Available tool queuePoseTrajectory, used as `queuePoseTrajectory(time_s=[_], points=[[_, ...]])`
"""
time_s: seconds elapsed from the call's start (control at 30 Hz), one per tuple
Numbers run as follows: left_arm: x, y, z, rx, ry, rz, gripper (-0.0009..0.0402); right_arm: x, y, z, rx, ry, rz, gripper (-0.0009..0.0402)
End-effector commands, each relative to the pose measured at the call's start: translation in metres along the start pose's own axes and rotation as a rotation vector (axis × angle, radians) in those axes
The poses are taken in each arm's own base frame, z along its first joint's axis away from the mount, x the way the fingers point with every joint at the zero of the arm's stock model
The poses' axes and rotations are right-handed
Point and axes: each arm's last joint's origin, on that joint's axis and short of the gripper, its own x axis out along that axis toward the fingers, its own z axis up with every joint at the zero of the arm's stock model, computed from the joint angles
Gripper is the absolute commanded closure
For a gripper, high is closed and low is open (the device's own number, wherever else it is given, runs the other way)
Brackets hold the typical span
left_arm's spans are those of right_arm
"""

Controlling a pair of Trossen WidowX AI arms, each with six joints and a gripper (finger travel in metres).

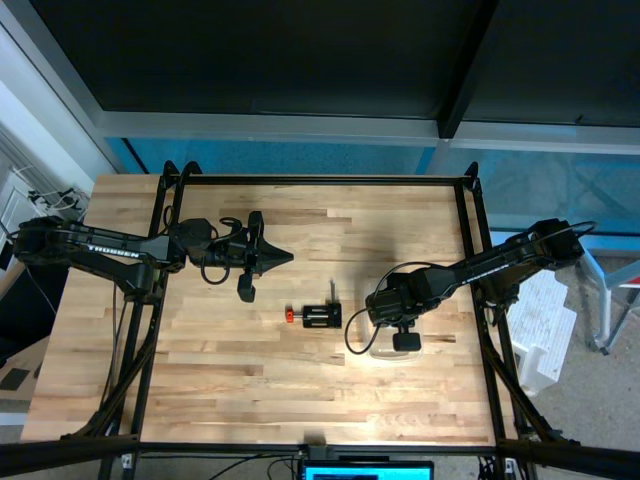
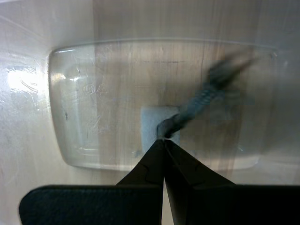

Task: Pick the usb-c connector and install on the hub

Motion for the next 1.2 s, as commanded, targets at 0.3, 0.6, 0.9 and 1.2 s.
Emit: queuePoseTrajectory(time_s=[0.3, 0.6, 0.9, 1.2], points=[[0.000, 0.000, 0.000, 0.000, 0.000, 0.000, 0.0393, 0.000, 0.000, 0.000, 0.000, 0.004, -0.001, 0.0393], [0.000, 0.000, 0.000, 0.000, 0.000, 0.000, 0.0393, -0.001, 0.000, -0.001, 0.000, 0.012, -0.003, 0.0393], [0.000, 0.000, 0.000, 0.000, 0.000, 0.000, 0.0393, -0.015, -0.001, -0.005, 0.001, -0.041, 0.009, 0.0393], [0.000, 0.000, 0.000, 0.000, 0.000, 0.000, 0.0393, -0.037, -0.005, -0.017, 0.003, -0.072, 0.017, 0.0393]])
